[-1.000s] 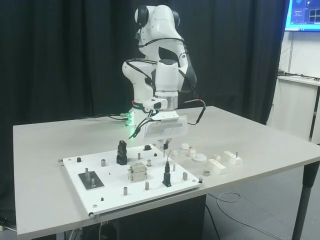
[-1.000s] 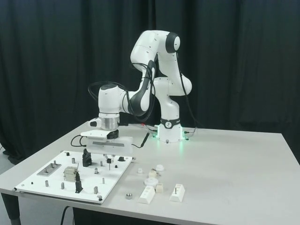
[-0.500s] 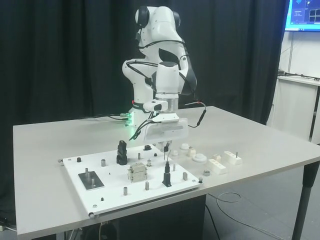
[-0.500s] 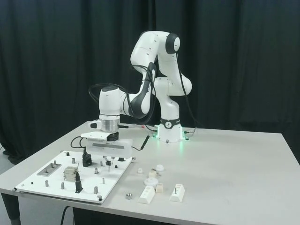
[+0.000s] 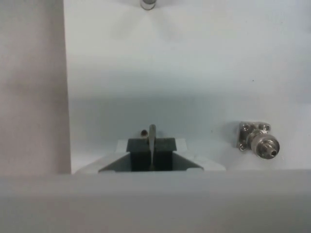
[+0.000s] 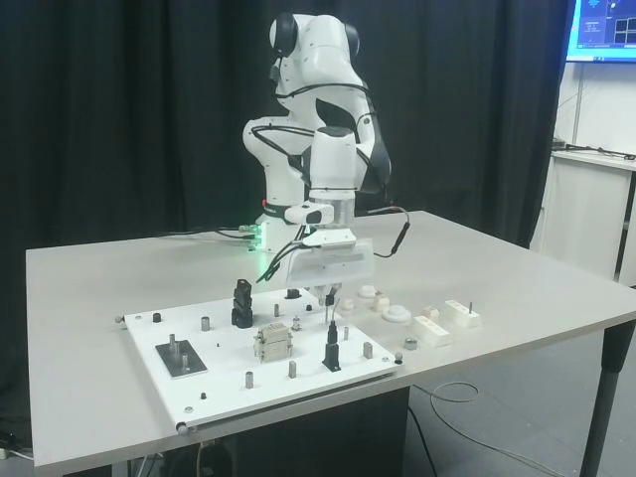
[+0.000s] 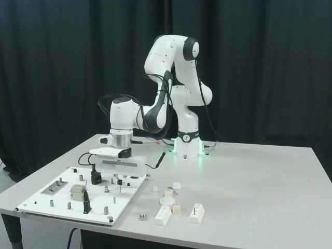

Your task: Insert round peg 1.

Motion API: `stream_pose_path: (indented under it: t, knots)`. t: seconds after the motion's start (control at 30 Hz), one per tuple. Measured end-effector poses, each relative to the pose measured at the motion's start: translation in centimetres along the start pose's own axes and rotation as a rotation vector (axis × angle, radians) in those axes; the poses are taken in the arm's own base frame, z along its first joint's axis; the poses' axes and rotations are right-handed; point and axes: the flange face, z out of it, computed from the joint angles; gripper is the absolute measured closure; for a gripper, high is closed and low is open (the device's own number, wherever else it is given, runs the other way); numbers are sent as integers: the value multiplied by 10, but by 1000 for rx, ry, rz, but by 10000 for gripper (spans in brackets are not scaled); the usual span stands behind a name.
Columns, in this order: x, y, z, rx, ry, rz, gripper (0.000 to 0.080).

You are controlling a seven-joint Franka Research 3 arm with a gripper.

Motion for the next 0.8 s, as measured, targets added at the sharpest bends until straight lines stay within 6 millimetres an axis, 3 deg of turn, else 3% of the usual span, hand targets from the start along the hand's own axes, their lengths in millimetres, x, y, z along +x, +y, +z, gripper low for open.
stream_pose_path:
  t: [0.8]
  knots:
    - [-2, -1, 5, 0, 7, -4, 788]
